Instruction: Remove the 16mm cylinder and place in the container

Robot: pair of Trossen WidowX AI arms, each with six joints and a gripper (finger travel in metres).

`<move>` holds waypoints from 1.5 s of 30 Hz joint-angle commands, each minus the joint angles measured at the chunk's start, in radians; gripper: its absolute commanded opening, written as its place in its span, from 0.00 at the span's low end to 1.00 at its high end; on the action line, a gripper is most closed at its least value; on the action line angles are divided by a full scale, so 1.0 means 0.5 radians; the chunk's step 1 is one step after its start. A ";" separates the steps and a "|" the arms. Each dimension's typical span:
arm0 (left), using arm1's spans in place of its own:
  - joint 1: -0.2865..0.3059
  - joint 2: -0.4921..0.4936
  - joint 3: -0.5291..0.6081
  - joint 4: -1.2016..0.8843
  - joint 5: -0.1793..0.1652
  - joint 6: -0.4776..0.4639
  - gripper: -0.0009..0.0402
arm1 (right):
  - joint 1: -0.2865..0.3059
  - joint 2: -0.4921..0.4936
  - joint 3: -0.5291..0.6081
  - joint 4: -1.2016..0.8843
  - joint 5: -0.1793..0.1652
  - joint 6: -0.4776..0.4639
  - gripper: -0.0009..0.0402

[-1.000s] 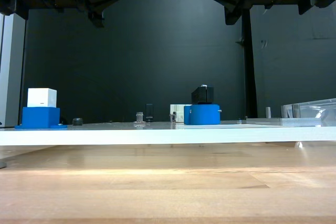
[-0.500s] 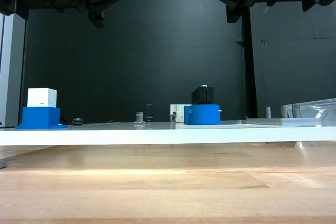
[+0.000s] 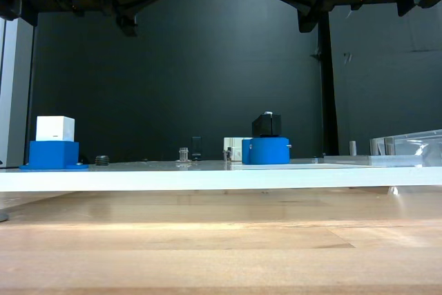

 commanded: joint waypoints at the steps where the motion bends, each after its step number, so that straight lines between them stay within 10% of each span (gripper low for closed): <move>1: 0.001 0.001 0.001 0.000 0.001 0.001 0.02 | 0.001 0.000 -0.002 -0.001 0.000 0.000 0.02; 45: 0.000 0.001 0.001 0.001 0.001 0.000 0.02 | 0.000 0.000 -0.002 -0.074 0.000 0.000 0.02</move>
